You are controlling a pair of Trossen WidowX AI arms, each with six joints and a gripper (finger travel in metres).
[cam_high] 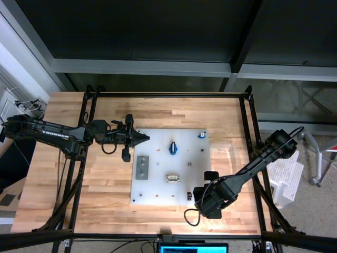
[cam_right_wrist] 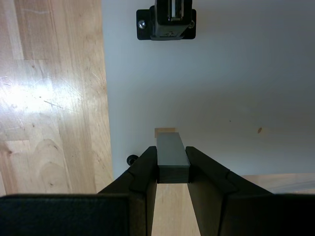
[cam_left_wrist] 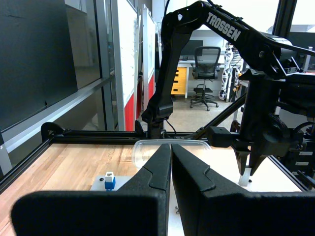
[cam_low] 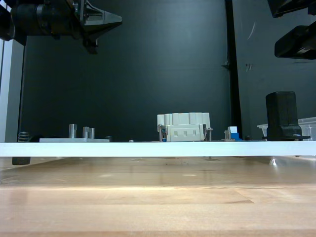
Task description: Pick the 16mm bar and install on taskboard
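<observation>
My right gripper (cam_right_wrist: 172,164) is shut on the 16mm bar (cam_right_wrist: 172,152), a short grey metal piece standing out between its black fingers. It hangs over the near right corner of the white taskboard (cam_right_wrist: 221,88), just short of a small square cut-out (cam_right_wrist: 165,132). From above, that gripper (cam_high: 204,203) sits at the edge of the taskboard (cam_high: 158,158). My left gripper (cam_high: 142,138) hovers shut and holding nothing over the board's far left corner, well above it in the low view (cam_low: 114,19).
On the board are a grey block with pegs (cam_high: 142,166), a blue knob (cam_high: 173,148), a white connector (cam_high: 172,179) and a black connector (cam_right_wrist: 167,22). A clear tray (cam_left_wrist: 170,145) lies beyond the board's right edge. A black frame (cam_high: 247,121) rings the table.
</observation>
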